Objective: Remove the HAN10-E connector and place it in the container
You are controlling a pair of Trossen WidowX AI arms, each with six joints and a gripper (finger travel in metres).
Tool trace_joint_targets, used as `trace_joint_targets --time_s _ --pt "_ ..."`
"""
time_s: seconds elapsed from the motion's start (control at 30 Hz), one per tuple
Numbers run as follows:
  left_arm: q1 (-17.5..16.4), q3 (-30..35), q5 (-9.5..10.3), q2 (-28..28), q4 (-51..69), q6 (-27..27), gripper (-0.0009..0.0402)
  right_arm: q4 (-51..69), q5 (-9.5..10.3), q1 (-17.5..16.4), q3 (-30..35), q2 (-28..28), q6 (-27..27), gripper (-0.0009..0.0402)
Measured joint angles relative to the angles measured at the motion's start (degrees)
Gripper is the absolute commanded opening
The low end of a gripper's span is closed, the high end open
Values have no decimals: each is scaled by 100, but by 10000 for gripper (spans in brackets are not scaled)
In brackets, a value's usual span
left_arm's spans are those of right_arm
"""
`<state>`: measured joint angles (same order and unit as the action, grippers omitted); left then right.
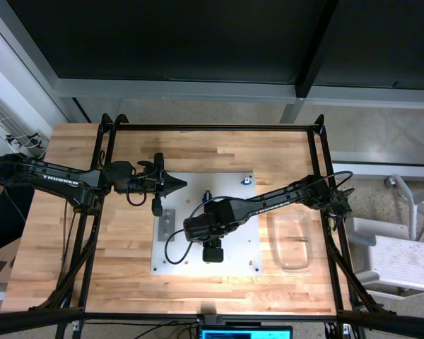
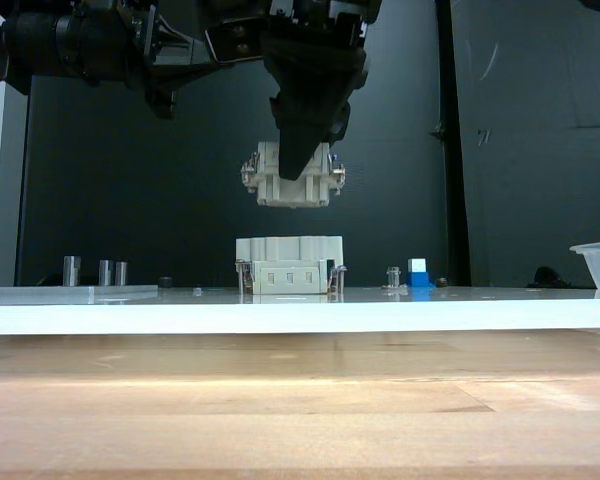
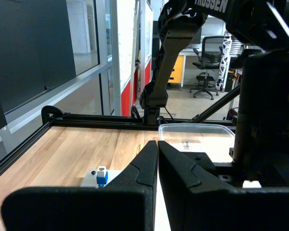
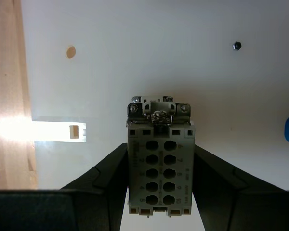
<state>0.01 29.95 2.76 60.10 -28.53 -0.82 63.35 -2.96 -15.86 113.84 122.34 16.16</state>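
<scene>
Gripping the HAN10-E connector (image 2: 292, 186) by its two long flanks, the right gripper (image 2: 298, 165) hangs over the white board (image 1: 240, 248). Its fingers are clamped on the block, and the ten-hole face looks back up at the wrist. The connector is in the air, directly beneath the claw and well clear of the matching base housing (image 2: 288, 267), which stands on the board straight below it. So the pull-off step looks done and the carry is what remains.

The block reads as rigid moulded plastic with small metal clips and a screw at its ends: light, stiff and not likely to deform. Its smooth sides could slide if the squeeze eases. The flanks are the sensible place to hold it (the ends carry the fiddly hardware). How deep the pads sit along those flanks is hard to judge.

The container (image 1: 292, 241) lies on the wood well off to the side of the claw, toward the right arm's own base and beyond the board's edge.

The left gripper (image 1: 178, 184) is parked above the board's far-left part, away from the claw, with its fingers pressed together on nothing.
</scene>
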Motion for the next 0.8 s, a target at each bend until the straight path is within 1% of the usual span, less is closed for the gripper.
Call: trace_joint_targets --time_s 0.2,0.33,0.53,0.63,0.8 --pt "0 0 0 0 0 0 0 0 -28 -111 -7 -144 0 62" --pt "0 0 0 0 0 2 0 -76 -46 -168 -186 -323 0 62" --pt "0 0 0 0 0 0 0 -428 -83 -256 -863 -754 140 62" --pt "0 0 0 0 0 2 0 -481 -201 -315 -1163 -1005 155 62" --pt "0 0 0 0 0 0 0 -518 -219 -407 -1679 -1464 192 62"
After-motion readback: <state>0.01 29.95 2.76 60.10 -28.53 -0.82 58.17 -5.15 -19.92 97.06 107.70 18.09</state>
